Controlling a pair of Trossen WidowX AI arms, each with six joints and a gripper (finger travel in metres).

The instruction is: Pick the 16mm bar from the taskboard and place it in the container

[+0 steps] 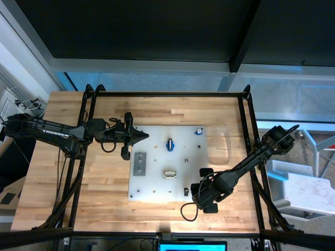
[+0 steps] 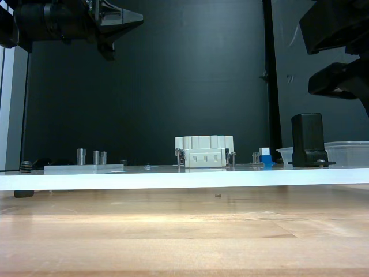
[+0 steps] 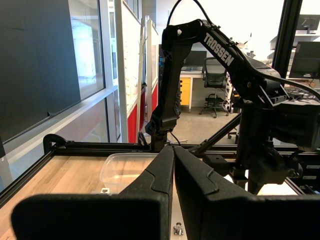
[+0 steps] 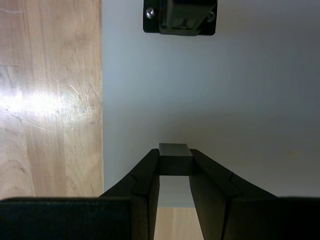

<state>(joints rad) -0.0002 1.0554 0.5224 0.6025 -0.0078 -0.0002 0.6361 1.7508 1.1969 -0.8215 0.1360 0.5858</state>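
Now the right gripper [image 4: 175, 159] pinches the 16mm bar [image 4: 175, 150], raised over the 5 o'clock corner of the taskboard [image 1: 178, 144]. The container [image 1: 220, 149] lies at its 3 o'clock side. The left gripper [image 1: 140, 136], fingers pressed together and empty, hovers at 10 o'clock.

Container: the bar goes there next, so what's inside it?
The container looks empty; the left claw, raised over the taskboard's far-left corner, hides one corner of it. The right claw holds the 16mm bar above the board's near-right corner.
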